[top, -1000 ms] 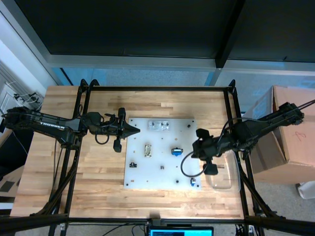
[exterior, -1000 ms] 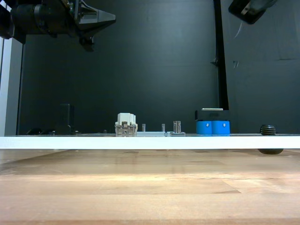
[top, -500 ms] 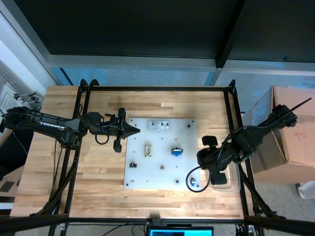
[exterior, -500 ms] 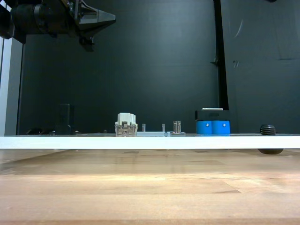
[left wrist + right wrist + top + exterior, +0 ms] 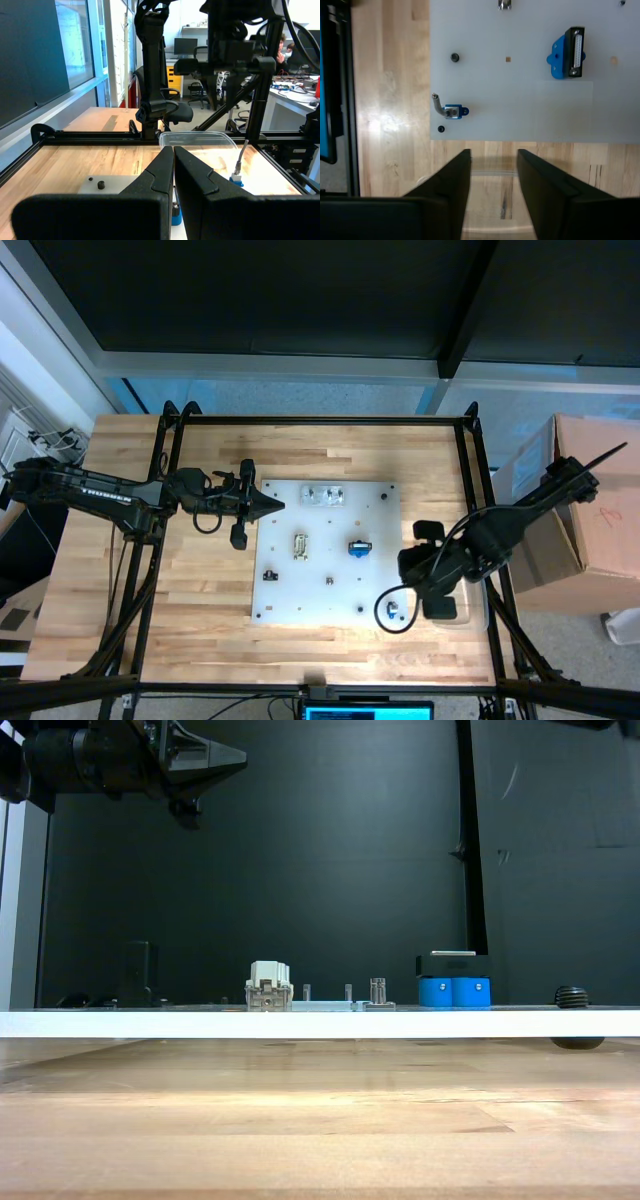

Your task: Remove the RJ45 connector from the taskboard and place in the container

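The RJ45 connector [image 5: 396, 612] sits in its blue seat near the front right corner of the white taskboard [image 5: 300, 590], with a short grey cable stub rising from it [image 5: 451, 110] [image 5: 236, 174]. No gripper holds it. My right gripper [image 5: 420, 568] hangs high over the board's right edge and the clear container [image 5: 470, 616], pointing down. Its fingers [image 5: 456, 200] stand open and empty, and the container rim [image 5: 492, 173] shows between them. My left gripper [image 5: 272, 505] hovers high over the board's left edge, shut on nothing [image 5: 173, 150] [image 5: 228, 758].
On the board stand a blue D-sub connector [image 5: 359, 548] [image 5: 567, 52], a white connector block [image 5: 300, 545] [image 5: 269, 987] and small posts [image 5: 378, 991]. A cardboard box [image 5: 590, 530] stands off the table's right side. Black frame rails border the table.
My right arm has swung toward the near edge, from above the board's right edge to above the container, and has left the low view. The left arm and the RJ45 connector have not moved.
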Controlling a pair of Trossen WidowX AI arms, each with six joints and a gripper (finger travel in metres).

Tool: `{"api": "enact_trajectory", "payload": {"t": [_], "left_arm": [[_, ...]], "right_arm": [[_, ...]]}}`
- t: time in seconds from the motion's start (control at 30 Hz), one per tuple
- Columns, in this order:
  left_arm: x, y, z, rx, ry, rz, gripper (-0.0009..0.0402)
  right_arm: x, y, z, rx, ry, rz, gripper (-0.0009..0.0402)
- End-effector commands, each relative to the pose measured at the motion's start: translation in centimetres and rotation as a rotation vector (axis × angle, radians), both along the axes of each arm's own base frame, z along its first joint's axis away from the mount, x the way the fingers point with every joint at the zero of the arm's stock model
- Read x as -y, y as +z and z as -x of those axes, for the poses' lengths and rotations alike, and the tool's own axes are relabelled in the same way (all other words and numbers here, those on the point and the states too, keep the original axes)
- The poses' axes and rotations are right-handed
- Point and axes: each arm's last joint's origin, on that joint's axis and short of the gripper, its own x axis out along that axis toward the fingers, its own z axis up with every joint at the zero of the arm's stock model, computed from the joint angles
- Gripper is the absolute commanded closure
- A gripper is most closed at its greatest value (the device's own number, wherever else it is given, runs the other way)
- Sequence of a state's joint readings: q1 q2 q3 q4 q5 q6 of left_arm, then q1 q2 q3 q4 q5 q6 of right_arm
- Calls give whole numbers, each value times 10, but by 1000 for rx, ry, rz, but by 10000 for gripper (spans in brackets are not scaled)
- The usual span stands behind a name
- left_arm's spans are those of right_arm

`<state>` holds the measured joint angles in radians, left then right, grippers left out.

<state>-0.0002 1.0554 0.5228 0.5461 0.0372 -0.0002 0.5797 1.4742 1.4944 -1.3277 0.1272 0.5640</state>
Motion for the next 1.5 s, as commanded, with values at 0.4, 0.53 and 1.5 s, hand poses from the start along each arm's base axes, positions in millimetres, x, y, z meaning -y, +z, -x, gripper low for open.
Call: {"api": "enact_trajectory", "payload": {"t": [0.4, 0.53, 1.5], "left_arm": [[0, 0, 0, 0, 0, 0, 393], [0, 0, 0, 0, 0, 0, 393], [0, 0, 0, 0, 0, 0, 393]], "right_arm": [[-31, -37, -18, -56, 5, 40, 173], [-39, -49, -18, -57, -2, 35, 173], [-53, -118, -16, -2, -46, 25, 173]]}}
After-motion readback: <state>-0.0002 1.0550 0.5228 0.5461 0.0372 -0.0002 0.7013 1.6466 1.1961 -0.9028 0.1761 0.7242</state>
